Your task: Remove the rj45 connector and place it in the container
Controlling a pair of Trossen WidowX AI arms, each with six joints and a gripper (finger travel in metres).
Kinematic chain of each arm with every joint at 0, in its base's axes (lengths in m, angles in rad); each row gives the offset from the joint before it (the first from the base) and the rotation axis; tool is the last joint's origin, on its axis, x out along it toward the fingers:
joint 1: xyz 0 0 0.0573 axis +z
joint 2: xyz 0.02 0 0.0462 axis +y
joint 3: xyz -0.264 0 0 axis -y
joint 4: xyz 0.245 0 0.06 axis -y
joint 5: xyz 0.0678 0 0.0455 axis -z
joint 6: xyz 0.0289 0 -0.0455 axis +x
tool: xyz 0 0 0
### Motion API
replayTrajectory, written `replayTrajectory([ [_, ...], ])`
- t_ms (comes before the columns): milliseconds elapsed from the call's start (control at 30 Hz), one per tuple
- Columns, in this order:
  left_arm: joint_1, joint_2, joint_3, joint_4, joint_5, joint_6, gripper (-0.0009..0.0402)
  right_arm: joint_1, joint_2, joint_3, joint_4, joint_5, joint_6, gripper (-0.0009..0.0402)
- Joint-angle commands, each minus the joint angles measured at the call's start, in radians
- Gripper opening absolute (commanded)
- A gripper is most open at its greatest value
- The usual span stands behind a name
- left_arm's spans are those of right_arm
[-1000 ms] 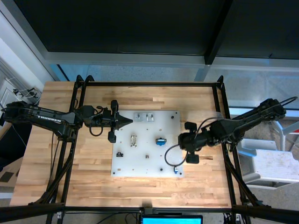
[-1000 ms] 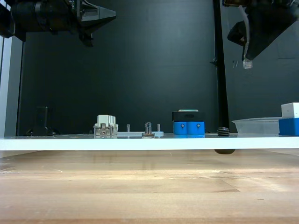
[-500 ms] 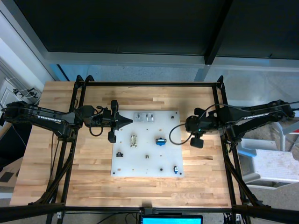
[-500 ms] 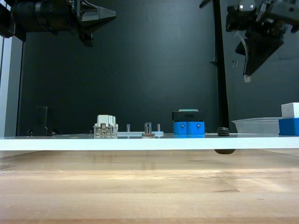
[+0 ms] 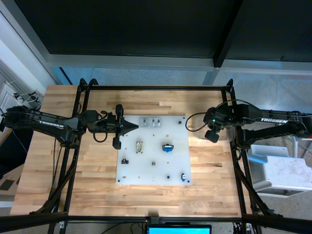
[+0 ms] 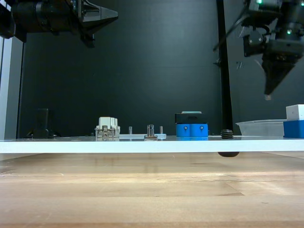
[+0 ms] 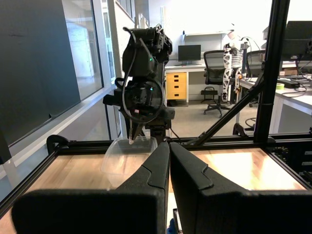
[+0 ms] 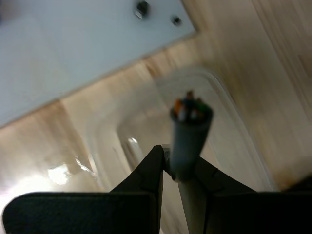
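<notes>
The right gripper hangs high over the table, just past the right edge of the white board, near its far corner. Its fingers point down and are clenched on the rj45 connector, whose pale tip shows just under the fingertips in the low view. In the right wrist view a short grey cable stub with coloured wires at its cut end stands up between the two fingers.

The container lies on the wood directly under this gripper, just beside the board. The connector is above the container's rim and apart from it, not touching.

The left gripper hovers high over the far left part of the board and points to the right. Its fingers are pressed together and nothing is between them.

On the board, a blue fixture with a black top stands near the middle, and a small grey metal part stands to its left
</notes>
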Motion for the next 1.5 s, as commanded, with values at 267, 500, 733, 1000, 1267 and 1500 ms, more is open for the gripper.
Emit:
replayTrajectory([
  [267,0.0,0.0,0.0,0.0,0.0,0.0,0.0,-0.067,-0.05,-0.056,-0.082,0.004,0.042,0.0],
  [500,0.0,0.0,0.0,0.0,0.0,0.0,0.0,-0.072,-0.051,-0.062,-0.112,0.01,0.071,0.0026],
  [733,0.0,0.0,0.0,0.0,0.0,0.0,0.0,-0.072,-0.051,-0.062,-0.135,0.01,0.1,0.0098],
  [1000,0.0,0.0,0.0,0.0,0.0,0.0,0.0,-0.072,-0.051,-0.062,-0.134,0.01,0.118,0.017],
  [1267,0.0,0.0,0.0,0.0,0.0,0.0,0.0,-0.072,-0.051,-0.062,-0.143,0.009,0.142,0.0208],
  [1500,0.0,0.0,0.0,0.0,0.0,0.0,0.0,-0.072,-0.051,-0.062,-0.145,0.009,0.14,0.0212],
])
